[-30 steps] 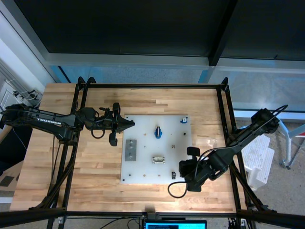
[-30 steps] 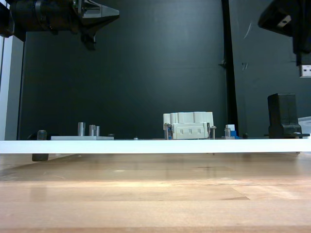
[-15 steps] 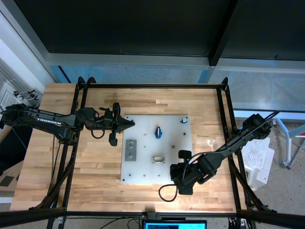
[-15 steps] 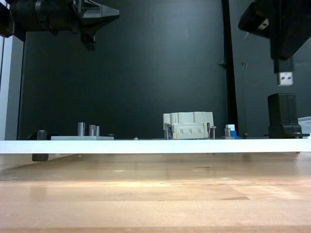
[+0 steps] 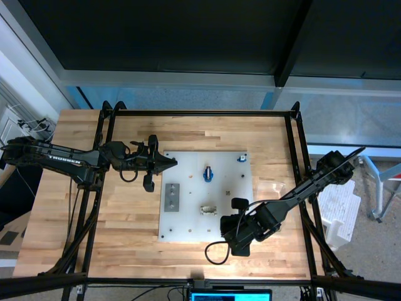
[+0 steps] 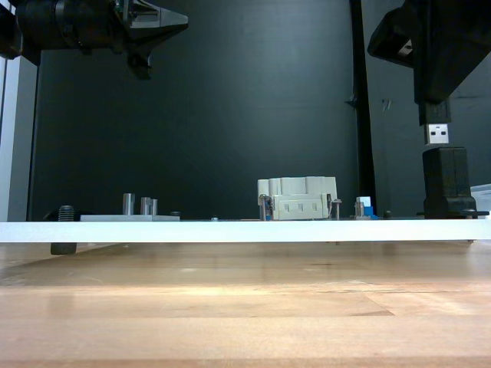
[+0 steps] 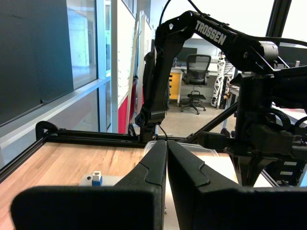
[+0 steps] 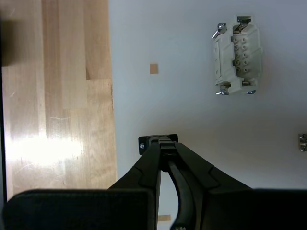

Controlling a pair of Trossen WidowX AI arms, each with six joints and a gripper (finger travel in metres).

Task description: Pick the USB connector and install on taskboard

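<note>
My right gripper (image 6: 434, 107) is shut on the USB connector (image 6: 437, 133), a dark plug held upright with its silvery end pointing down. The plug hangs just above the black socket (image 6: 446, 182) at the taskboard's (image 5: 188, 219) near right corner, with a small gap between them. In the right wrist view the closed fingers (image 8: 152, 165) and the plug's cable cover most of the socket (image 8: 146, 142). The metal multi-pin connector (image 8: 238, 55) lies apart from it. My left gripper (image 5: 168, 163) hovers shut and holding nothing over the board's far left corner, high above it (image 6: 165, 20).
On the board stand a grey block (image 5: 171, 196) with pegs, a blue part (image 5: 208, 174) and a small blue-and-white piece (image 5: 240, 158). A clear plastic tray (image 5: 270, 187) lies right of the board. Black frame rails (image 5: 294, 150) run along the table's sides.
My right gripper has moved left and down with the USB connector, from beside the black socket to right over it. The left arm has stayed still.
</note>
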